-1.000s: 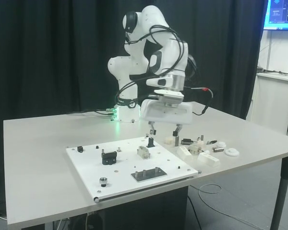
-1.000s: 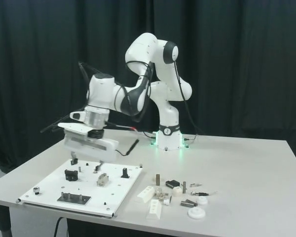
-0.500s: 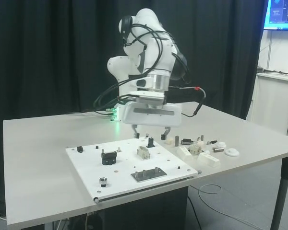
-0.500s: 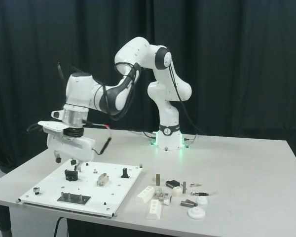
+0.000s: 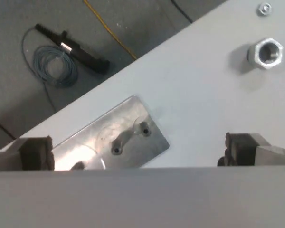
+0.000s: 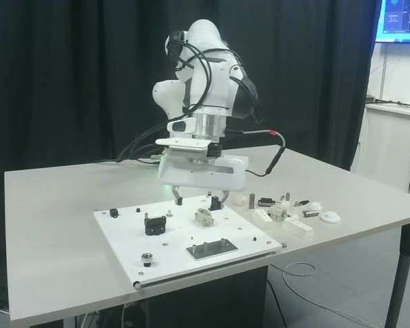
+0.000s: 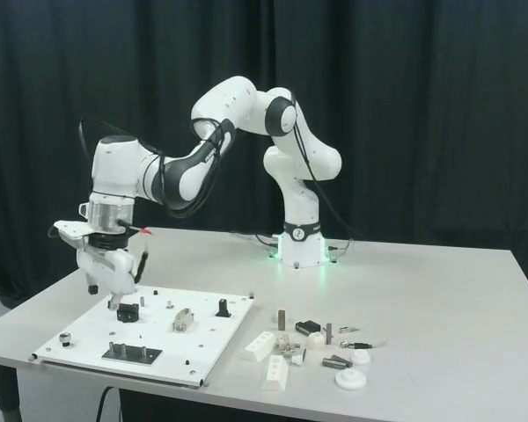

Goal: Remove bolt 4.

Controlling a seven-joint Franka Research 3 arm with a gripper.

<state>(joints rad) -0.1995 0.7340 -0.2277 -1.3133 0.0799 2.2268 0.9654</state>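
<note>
Gripper (image 5: 137, 152): fingers wide apart, empty, above board (image 5: 204, 95). Bolt (image 5: 265, 53): upright, off to one side of the fingers.

No legible text or markings.

White arm (image 7: 238, 105) with rounded links and black joint bands; black cables run along it; green light glows at its base (image 7: 301, 253)

I log: white arm (image 7: 238, 101), white board (image 6: 184, 236), grey table (image 6: 48, 205), black curtain (image 7: 422, 105), green light (image 7: 275, 256) at arm's base.
</note>
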